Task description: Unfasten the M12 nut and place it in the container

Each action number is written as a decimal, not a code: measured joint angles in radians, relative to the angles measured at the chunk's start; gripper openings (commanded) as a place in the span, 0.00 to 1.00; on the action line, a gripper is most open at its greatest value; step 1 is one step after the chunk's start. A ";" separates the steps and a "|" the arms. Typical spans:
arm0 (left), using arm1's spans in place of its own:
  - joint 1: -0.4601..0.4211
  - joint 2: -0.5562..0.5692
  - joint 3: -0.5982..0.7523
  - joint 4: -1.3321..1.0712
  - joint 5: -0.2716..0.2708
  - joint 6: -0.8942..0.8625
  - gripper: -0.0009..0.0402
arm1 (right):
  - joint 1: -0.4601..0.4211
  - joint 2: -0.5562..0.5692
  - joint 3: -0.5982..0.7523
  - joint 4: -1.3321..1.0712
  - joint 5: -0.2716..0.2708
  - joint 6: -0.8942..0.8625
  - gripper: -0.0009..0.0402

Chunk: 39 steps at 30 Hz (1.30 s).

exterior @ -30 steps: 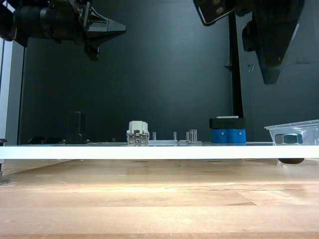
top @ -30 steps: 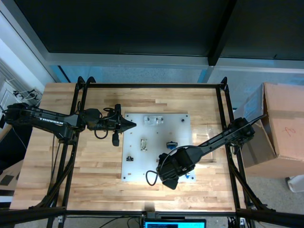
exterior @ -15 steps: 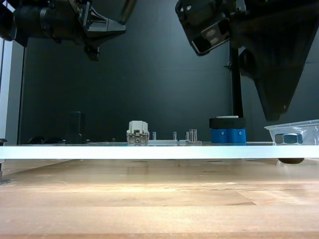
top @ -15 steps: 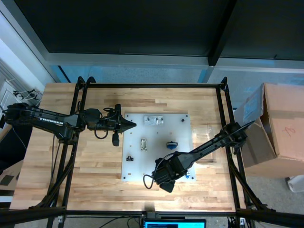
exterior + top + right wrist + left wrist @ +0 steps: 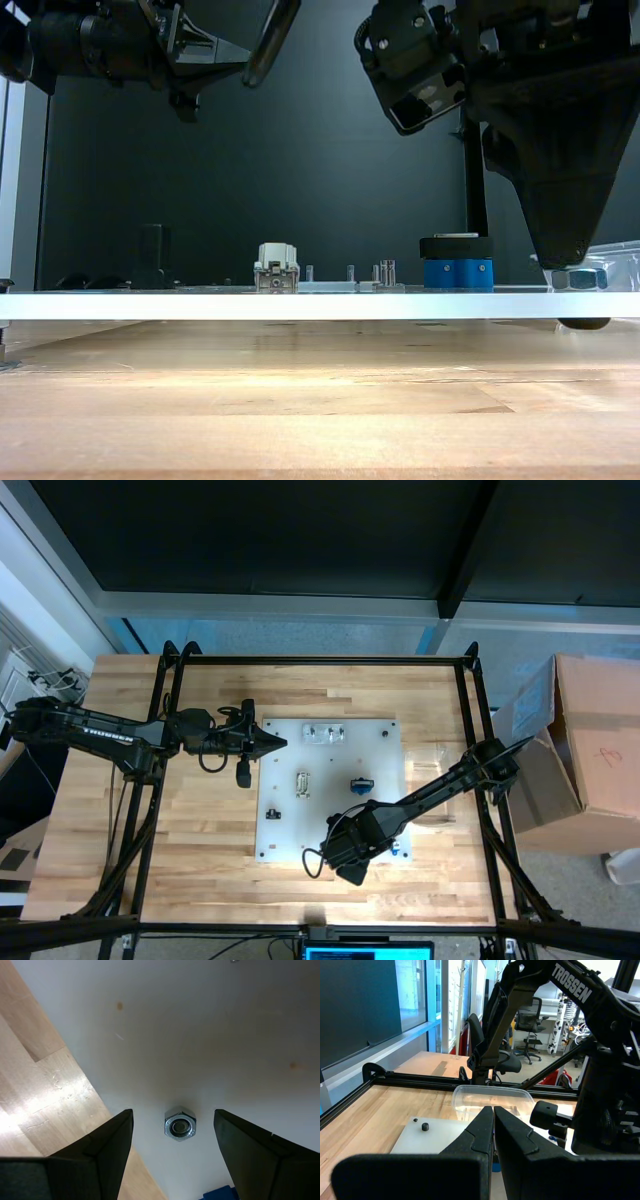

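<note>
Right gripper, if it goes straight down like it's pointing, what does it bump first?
Probably the small silver hex nut on the white board, seemingly on its stud: the right gripper hangs just above it, fingers open either side. The left gripper, shut, is high over the board's far left edge.

The nut [image 5: 180,1122] is bright polished metal, the board [image 5: 200,1035] smooth matt white, the table [image 5: 200,820] glossy wood, the container [image 5: 512,1095] clear plastic, the left gripper [image 5: 493,1108] and right gripper [image 5: 173,1111] matt black.
</note>
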<state>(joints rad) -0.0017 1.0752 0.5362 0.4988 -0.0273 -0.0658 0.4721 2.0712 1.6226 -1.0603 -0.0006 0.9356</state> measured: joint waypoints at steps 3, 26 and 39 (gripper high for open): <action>0.000 0.000 0.000 0.000 0.000 0.000 0.02 | 0.000 0.000 -0.020 0.023 0.000 0.000 0.50; 0.000 0.000 0.000 0.000 0.000 0.000 0.02 | -0.002 0.000 -0.031 0.039 0.037 -0.002 0.05; 0.000 0.000 0.000 0.000 0.000 0.000 0.02 | -0.001 0.000 -0.031 0.039 0.038 -0.002 0.02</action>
<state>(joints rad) -0.0017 1.0752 0.5362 0.4988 -0.0273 -0.0658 0.4709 2.0708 1.5917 -1.0210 0.0372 0.9337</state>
